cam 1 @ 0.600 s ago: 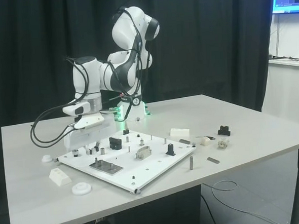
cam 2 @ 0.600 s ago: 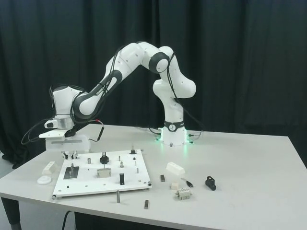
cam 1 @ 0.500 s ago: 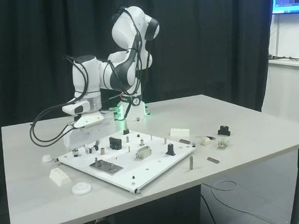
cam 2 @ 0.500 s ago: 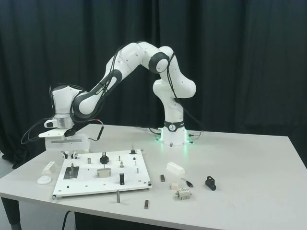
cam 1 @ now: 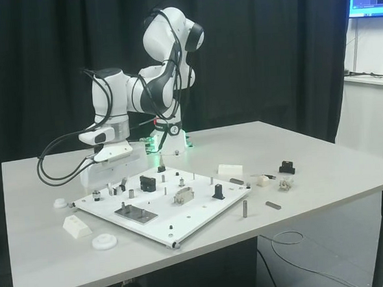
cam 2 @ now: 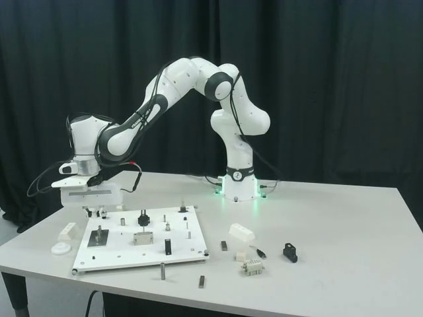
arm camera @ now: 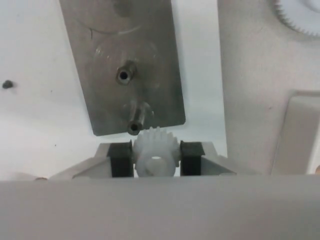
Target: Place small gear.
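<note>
A: Starting big: standing bolted on the grey table, stretching the white arm out over the far corner of the white board. Worrying about anything?

B: Worrying about the way down. Hanging the gripper above that corner, apart from the board, and clenching the small gear between the black pads. Probably aiming for a peg on the grey plate.

A: Risking what, exactly?

B: Risking a miss. Judging the bore as sitting just beside the nearer peg, not over it. Lowering like this, possibly landing the gear's face on the peg tip, tilting it in the pads, or jamming it halfway. Letting go too high, possibly bouncing it off the plate and onto the board.

A: Getting any of that from the room cameras?

B: Hardly. Showing height there: seeing clear air under the fingers. Also showing the large gear lying on the table off the board's near corner, well apart from the gripper. Hiding the small gear itself, though.

A: And from the wrist?

B: Showing teeth, bore, both pegs and the grip. Giving no sure reading of height above the peg.
</note>
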Tool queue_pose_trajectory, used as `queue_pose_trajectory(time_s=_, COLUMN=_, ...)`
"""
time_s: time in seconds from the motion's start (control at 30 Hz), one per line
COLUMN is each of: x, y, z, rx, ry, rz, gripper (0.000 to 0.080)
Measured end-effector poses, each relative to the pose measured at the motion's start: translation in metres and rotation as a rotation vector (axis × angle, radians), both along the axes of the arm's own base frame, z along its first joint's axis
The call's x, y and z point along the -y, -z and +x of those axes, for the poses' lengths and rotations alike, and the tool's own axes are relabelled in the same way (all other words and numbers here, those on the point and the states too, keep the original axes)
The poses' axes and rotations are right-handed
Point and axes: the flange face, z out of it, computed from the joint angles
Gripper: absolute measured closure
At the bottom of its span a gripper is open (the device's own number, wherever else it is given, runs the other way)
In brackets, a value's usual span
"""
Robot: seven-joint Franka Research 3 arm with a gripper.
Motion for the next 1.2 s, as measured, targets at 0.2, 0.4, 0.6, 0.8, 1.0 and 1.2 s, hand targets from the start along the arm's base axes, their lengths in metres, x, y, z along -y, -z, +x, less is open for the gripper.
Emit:
queue_pose_trajectory(time_s=0.2, x=0.0, y=-0.001, z=0.001, rx=0.001, ry=-0.001, rz=-0.001, gripper=0.0603)
queue_pose_trajectory(time_s=0.4, x=0.0, y=-0.001, z=0.001, rx=0.002, ry=-0.001, rz=-0.002, gripper=0.0603)
queue_pose_trajectory(time_s=0.6, x=0.0, y=-0.001, z=0.001, rx=0.002, ry=-0.003, rz=-0.002, gripper=0.0603)
queue_pose_trajectory(time_s=0.8, x=0.006, y=-0.003, z=-0.003, rx=-0.003, ry=-0.01, rz=-0.017, gripper=0.0603)
queue_pose_trajectory(time_s=1.0, x=0.021, y=-0.008, z=-0.013, rx=-0.015, ry=-0.015, rz=-0.052, gripper=0.0603)
queue_pose_trajectory(time_s=1.2, x=0.044, y=-0.011, z=-0.029, rx=-0.008, ry=-0.016, rz=-0.086, gripper=0.0603)
